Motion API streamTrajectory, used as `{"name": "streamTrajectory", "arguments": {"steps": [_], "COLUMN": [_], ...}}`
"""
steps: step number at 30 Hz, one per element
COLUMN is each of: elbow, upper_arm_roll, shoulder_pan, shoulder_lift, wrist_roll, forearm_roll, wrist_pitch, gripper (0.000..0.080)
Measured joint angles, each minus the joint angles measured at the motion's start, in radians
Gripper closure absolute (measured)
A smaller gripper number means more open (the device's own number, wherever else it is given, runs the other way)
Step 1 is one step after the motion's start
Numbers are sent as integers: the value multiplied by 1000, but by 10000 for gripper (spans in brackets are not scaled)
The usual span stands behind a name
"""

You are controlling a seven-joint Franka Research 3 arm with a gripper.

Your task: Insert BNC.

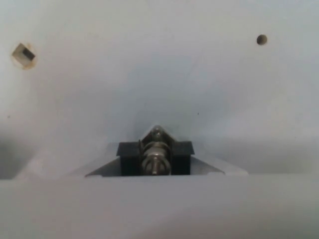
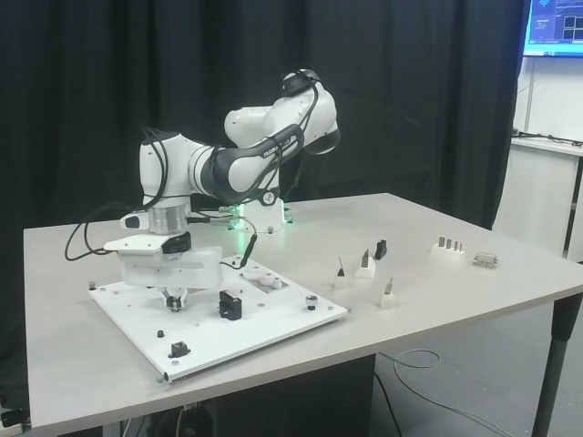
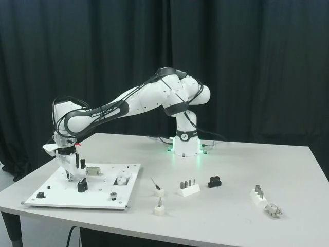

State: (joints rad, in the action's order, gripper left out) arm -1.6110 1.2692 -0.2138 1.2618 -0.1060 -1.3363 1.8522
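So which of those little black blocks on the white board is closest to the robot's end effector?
The black block mid-board, right beside the end effector. The other black block sits at the white board's front edge, farther off.

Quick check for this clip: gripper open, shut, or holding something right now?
Gripper: shut on the BNC connector, held over the white board.

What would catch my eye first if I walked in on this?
The long white arm reaching from its green-lit base at the table's back edge down over a white board. Its gripper holds a small metal connector just above that board. Little parts stand scattered on the grey table beside it.
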Motion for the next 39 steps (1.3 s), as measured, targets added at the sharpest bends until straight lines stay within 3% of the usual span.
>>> {"name": "streamTrajectory", "arguments": {"steps": [23, 39], "elbow": [0, 0], "upper_arm_roll": [0, -1], "shoulder_pan": [-1, -1], "shoulder_lift": [-2, -2], "wrist_roll": [-4, -200], "forearm_roll": [4, 5], "wrist_pitch": [0, 2], "gripper": [682, 682]}}
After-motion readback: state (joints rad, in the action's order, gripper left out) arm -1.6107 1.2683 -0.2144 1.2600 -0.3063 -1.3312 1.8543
